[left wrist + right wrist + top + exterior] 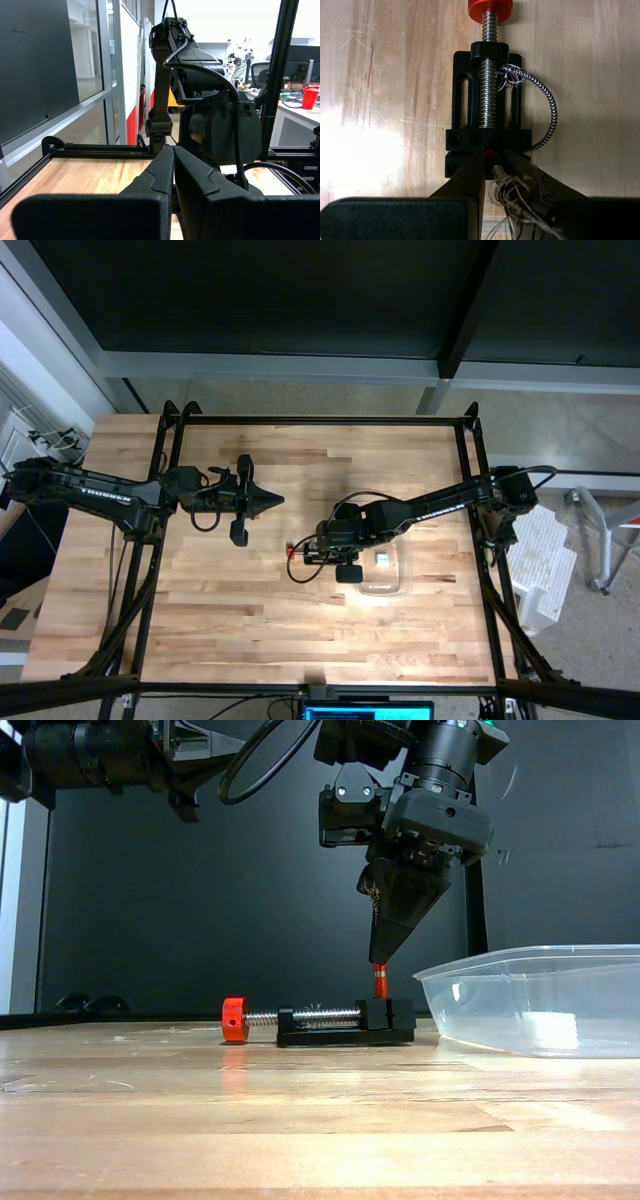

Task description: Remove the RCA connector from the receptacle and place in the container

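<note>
**Receptacle (345, 1020) centre, container (540, 1010) right**

The receptacle lies mid-frame on the table (250, 620), with the container just right of it. The RCA connector (379, 980) stands upright in the receptacle, and the right gripper (384, 956) is clamped on its top. The left gripper (276, 500) hangs left of centre, well apart.

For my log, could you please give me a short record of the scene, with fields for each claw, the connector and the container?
left claw: shut, holding nothing, parked above the table's left side
right claw: pointing down, closed on the connector
connector: upright, lower end in the receptacle
receptacle: lying on the table, red knob pointing away from the container
container: on the table beside the receptacle, a white piece inside
stage: connector gripped, not yet pulled out
</note>
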